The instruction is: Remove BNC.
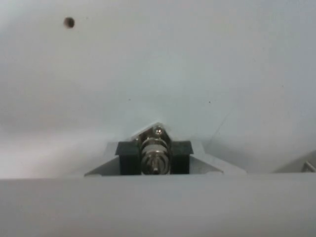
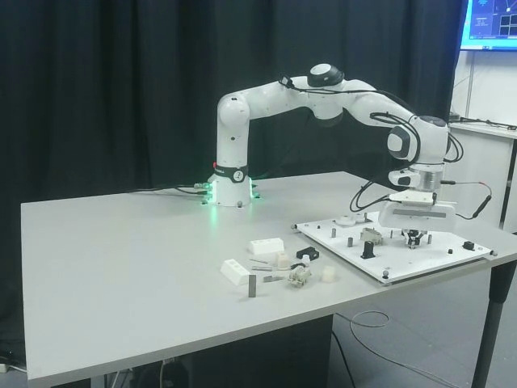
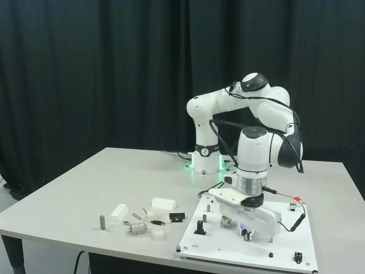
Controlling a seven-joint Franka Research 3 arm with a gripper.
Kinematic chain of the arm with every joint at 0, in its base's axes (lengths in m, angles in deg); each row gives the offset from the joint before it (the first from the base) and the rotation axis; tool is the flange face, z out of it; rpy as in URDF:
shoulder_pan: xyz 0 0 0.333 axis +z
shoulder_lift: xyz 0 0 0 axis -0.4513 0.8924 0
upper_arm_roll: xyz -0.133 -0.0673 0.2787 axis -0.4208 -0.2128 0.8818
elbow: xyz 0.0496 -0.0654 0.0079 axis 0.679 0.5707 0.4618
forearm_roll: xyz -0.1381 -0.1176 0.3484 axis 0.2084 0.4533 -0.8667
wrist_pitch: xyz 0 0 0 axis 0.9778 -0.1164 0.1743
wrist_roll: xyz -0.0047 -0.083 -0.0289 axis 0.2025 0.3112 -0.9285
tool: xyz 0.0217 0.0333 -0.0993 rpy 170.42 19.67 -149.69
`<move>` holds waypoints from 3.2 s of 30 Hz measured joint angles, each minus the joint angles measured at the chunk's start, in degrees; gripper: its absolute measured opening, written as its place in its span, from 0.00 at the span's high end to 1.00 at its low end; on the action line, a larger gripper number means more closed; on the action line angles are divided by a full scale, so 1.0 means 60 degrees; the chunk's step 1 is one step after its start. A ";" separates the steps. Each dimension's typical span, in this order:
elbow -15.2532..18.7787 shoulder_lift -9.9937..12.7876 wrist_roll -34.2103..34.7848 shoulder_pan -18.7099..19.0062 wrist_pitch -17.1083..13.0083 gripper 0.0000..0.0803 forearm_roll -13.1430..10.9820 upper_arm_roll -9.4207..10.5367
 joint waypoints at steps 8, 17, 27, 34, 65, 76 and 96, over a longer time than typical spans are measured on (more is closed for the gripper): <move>0.0000 -0.0001 -0.0895 0.0000 0.0004 0.85 0.0000 0.0000; 0.0001 -0.0007 -0.2081 -0.0002 0.0015 0.85 0.0000 0.0000; 0.0001 -0.0013 -0.3751 -0.0008 0.0031 0.85 -0.0001 0.0000; 0.0001 -0.0013 -0.4804 -0.0009 0.0035 0.85 -0.0004 0.0002; 0.0001 -0.0042 -0.7926 -0.0050 0.0106 0.85 -0.0062 0.0002; -0.0001 -0.0043 -0.8907 -0.0068 0.0120 0.85 -0.0121 0.0002; -0.0006 -0.0050 -1.0451 -0.0077 0.0135 0.85 -0.0131 0.0002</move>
